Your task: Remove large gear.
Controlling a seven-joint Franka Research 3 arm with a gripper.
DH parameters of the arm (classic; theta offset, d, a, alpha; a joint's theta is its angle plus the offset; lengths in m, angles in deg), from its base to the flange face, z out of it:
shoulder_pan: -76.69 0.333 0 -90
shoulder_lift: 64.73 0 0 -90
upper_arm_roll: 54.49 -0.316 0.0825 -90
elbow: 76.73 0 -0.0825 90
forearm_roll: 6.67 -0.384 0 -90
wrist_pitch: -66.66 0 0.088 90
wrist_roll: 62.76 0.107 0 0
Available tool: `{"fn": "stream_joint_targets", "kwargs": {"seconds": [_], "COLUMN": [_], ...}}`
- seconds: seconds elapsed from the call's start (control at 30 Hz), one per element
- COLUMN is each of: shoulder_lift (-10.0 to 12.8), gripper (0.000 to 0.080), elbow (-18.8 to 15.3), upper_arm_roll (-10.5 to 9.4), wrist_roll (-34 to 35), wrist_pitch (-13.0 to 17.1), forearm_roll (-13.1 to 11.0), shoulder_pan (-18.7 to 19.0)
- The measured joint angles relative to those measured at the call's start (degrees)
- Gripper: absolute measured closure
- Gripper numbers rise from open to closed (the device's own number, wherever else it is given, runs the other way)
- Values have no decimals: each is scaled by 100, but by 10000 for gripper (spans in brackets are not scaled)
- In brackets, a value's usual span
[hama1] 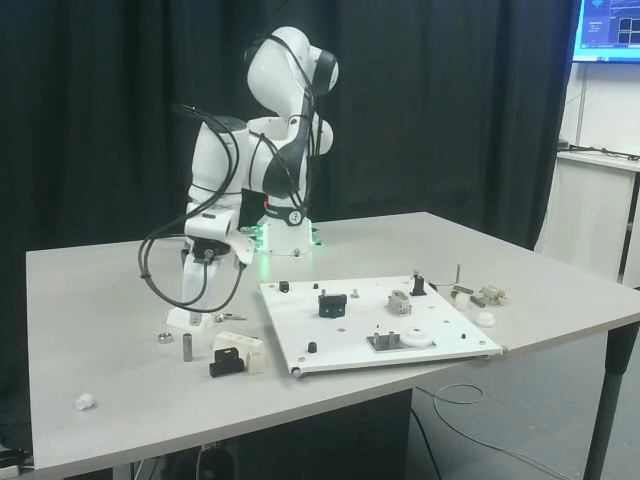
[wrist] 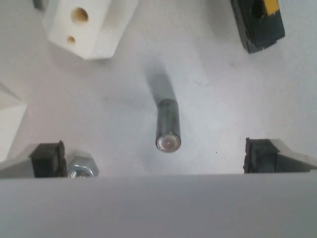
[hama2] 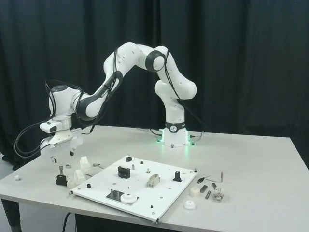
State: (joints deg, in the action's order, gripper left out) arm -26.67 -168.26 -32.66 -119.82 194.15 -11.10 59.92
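Observation:
The large white gear [hama1: 418, 337] [hama2: 128, 197] lies flat on the white board [hama1: 296, 330] [hama2: 99, 186], near the board's front edge beside a grey bracket. My gripper [wrist: 154, 157] [hama1: 203, 318] [hama2: 62, 157] hangs far from it, over the bare table off the board's other end. It is open, and its black pads [wrist: 48, 159] hold nothing. Straight below, between the fingers, a grey metal peg [wrist: 168, 126] [hama1: 187, 348] [hama2: 61, 170] stands upright on the table.
A steel nut [wrist: 82, 167] [hama1: 161, 336] lies by the peg. A white drilled block [wrist: 91, 22] [hama2: 86, 162] and a black-and-white part [hama1: 237, 355] sit close by. Smaller white gears [hama1: 487, 318] [hama2: 189, 205] and metal parts lie past the board's far end.

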Motion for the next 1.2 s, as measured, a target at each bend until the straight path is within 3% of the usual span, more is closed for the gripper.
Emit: {"fn": "stream_joint_targets", "kwargs": {"seconds": [0.27,0.67,1.0,1.2], "shoulder_lift": [-156,-514,-854,-953], "gripper": [3,3,3,3], "elbow": [-7,-203,-622,-780], "upper_arm_roll": [11,47,50,48], "wrist_roll": [24,69,463,830], "wrist_pitch": [-386,-1051,-1076,-941], "forearm_roll": [-133,-608,-910,-991], "shoulder_pan": [140,634,1224,1604]}}
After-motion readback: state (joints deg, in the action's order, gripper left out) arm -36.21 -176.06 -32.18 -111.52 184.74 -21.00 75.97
